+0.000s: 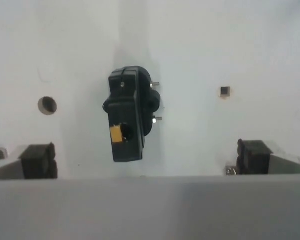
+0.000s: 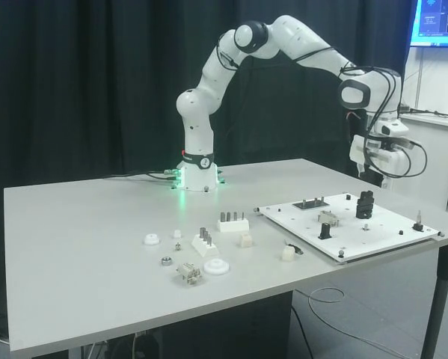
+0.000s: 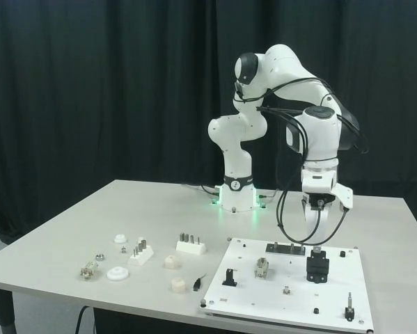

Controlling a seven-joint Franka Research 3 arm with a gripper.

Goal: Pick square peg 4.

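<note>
the room views show small white holders with upright grey pegs (image 2: 232,217) on the grey table (image 2: 81,247), well apart from the white board (image 2: 381,239). only the wrist view shows the black block (image 1: 128,114) between the wide-open, empty gripper (image 1: 144,159) fingers. which peg is square peg 4, i cannot tell.

Square peg 4 is indistinguishable among grey pegs (image 2: 232,216) upright in white holders (image 2: 233,225).

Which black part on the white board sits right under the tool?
The tall black block near the board's far right side. The tool hangs just above it, apart from it. The small black bracket and the black post stand off to the sides.
</note>
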